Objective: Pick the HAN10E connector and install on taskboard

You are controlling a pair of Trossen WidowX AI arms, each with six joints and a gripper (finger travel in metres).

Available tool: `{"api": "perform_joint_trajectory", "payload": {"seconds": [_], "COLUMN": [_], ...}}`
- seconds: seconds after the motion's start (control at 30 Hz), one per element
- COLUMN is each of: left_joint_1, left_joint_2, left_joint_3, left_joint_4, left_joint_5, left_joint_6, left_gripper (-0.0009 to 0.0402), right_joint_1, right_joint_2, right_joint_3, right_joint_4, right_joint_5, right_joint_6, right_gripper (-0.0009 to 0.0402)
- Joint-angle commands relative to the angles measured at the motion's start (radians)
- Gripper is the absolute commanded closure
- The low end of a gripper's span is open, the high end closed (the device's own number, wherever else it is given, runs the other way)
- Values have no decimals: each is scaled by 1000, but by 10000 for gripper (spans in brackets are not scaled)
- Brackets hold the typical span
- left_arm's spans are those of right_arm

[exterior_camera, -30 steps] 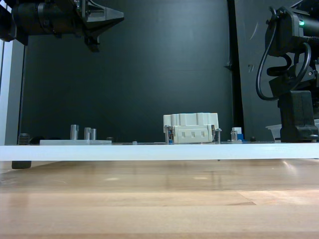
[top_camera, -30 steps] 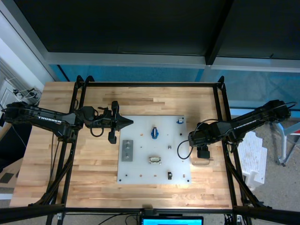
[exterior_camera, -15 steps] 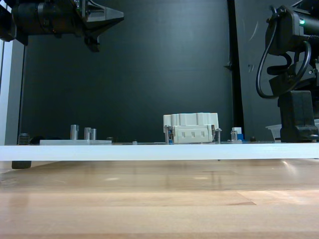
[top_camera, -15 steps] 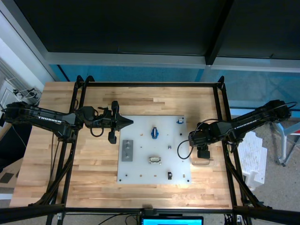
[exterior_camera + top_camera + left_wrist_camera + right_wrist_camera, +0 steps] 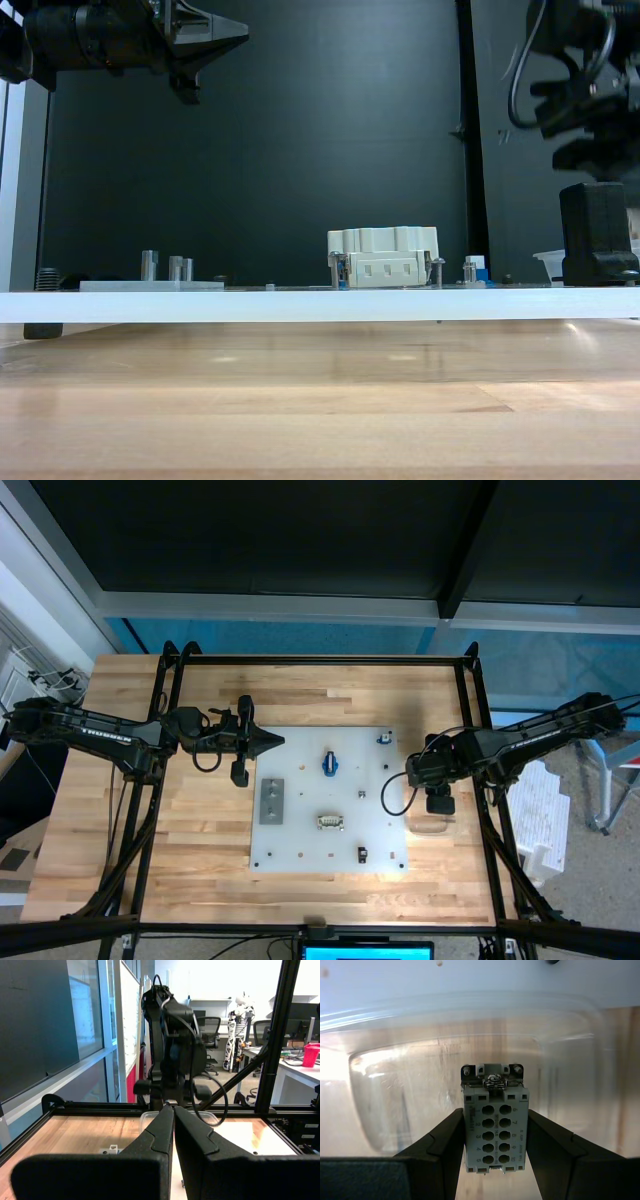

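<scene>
The HAN10E connector [image 5: 495, 1105] is a pale grey plug block with two rows of dark pin holes and a metal bracket on top. My right gripper [image 5: 495, 1122] is shut on it, one finger on each long side, just above a clear plastic tray [image 5: 395, 1085]. In the high view the right gripper [image 5: 440, 803] hangs off the right edge of the white taskboard [image 5: 300, 852]. My left gripper [image 5: 275, 740] is shut with nothing in it, raised over the board's far left corner.
On the taskboard stand a grey metal block [image 5: 272, 800], a blue fitting [image 5: 329, 763], small black parts and a beige housing [image 5: 329, 822], which is also in the low view [image 5: 383, 258]. A black frame rims the wooden table.
The right arm's wrist has shifted slightly up and to the right, with the connector still held. The left arm has not moved.
</scene>
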State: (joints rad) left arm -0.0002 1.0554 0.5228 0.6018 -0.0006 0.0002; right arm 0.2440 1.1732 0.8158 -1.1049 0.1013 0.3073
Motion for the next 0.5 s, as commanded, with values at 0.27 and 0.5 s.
{"api": "perform_joint_trajectory", "payload": {"seconds": [0.27, 0.5], "left_joint_1": [0, 0], "left_joint_2": [0, 0], "left_joint_3": [0, 0], "left_joint_4": [0, 0], "left_joint_5": [0, 0], "left_joint_6": [0, 0], "left_gripper": [392, 392], "right_joint_1": [1, 1], "right_joint_2": [0, 0], "right_joint_3": [140, 141], "right_joint_4": [-147, -146], "right_joint_5": [-1, -24], "right_joint_6": [1, 0], "right_gripper": [370, 370]}}
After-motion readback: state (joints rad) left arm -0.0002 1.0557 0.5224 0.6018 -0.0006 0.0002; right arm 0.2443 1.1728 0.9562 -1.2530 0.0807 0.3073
